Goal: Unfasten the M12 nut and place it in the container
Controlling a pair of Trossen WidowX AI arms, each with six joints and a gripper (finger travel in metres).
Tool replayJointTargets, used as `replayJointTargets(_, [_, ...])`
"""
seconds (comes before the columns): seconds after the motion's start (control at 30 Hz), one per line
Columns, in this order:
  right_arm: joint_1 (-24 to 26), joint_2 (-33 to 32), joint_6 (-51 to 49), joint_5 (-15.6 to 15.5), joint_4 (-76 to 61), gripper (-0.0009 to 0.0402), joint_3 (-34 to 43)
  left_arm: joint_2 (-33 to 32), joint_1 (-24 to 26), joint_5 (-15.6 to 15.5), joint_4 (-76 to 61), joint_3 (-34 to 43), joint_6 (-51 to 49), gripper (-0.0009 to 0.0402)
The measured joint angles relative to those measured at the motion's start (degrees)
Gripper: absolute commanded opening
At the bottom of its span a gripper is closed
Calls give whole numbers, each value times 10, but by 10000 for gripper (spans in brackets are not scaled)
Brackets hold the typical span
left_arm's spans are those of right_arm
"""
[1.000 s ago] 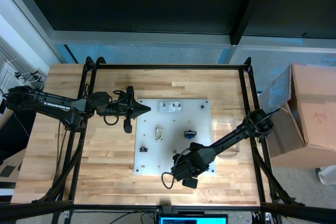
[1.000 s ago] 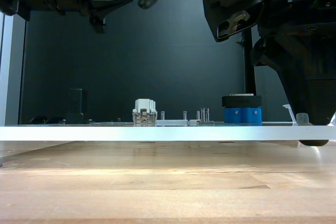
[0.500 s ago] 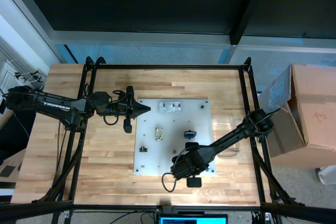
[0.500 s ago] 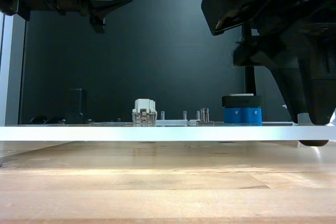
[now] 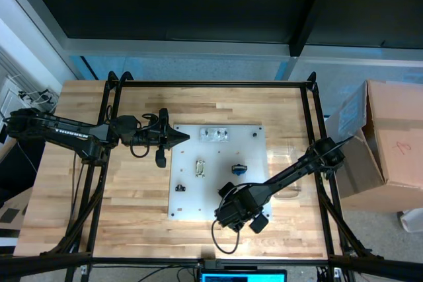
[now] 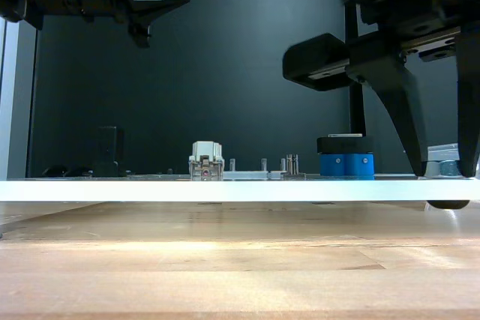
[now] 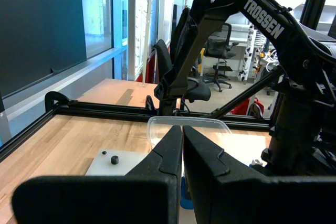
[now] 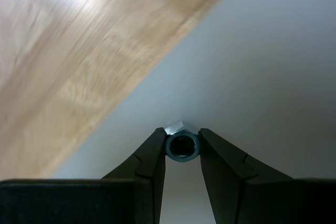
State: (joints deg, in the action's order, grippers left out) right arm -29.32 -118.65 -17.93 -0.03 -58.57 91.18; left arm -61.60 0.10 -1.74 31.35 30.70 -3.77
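Right claw (image 6: 444, 171), clamped on the nut (image 8: 182, 146) at the board's (image 5: 192, 203) near right edge, has twisted round: unscrewing seems underway. Left claw (image 7: 182, 132), pinched together, hovers at the board's far left edge.

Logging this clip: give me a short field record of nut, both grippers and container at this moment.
NUT: silver M12 nut pinched between the right gripper's fingertips, low at the white board near its near right edge; cannot tell whether it is on its stud.
RIGHT GRIPPER: shut on the nut, pointing down at the board.
LEFT GRIPPER: shut, holding nothing, raised over the board's far left edge.
CONTAINER: clear tray right of the board; the nut is not in it.
CHANGE: right gripper has rotated in place over the last second.
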Motion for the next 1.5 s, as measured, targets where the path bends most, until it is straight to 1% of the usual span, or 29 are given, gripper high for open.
replayJointTargets(0.2, [0, 0, -154, 0, -2, 12, 0, 0, 0, 0, 0, 0, 0, 0])
replayJointTargets(0.3, [-1, 0, -196, 0, -3, 12, 0, 0, 0, 0, 0, 0, 0, 0])
replayJointTargets(0.5, [-2, 0, -234, 0, -7, 12, 0, 0, 0, 0, 0, 0, 0, 0])
replayJointTargets(0.8, [-3, 0, -235, 0, -11, 15, 0, 0, 0, 0, 0, 0, 0, 0])
replayJointTargets(0.9, [-4, 0, -233, 0, -13, 39, 0, 0, 0, 0, 0, 0, 0, 0])
replayJointTargets(1.13, [-6, 1, -233, 0, -17, 130, 0, 0, 0, 0, 0, 0, 0, 0])
replayJointTargets(1.27, [-7, 7, -231, -2, -22, 172, 0, 0, 0, 0, 0, 0, 0, 0])
replayJointTargets(1.4, [-8, 23, -198, 0, -27, 192, 1, 0, 0, 0, 0, 0, 0, 0])
replayJointTargets(1.5, [-8, 34, -121, 1, -29, 191, 1, 0, 0, 0, 0, 0, 0, 0])
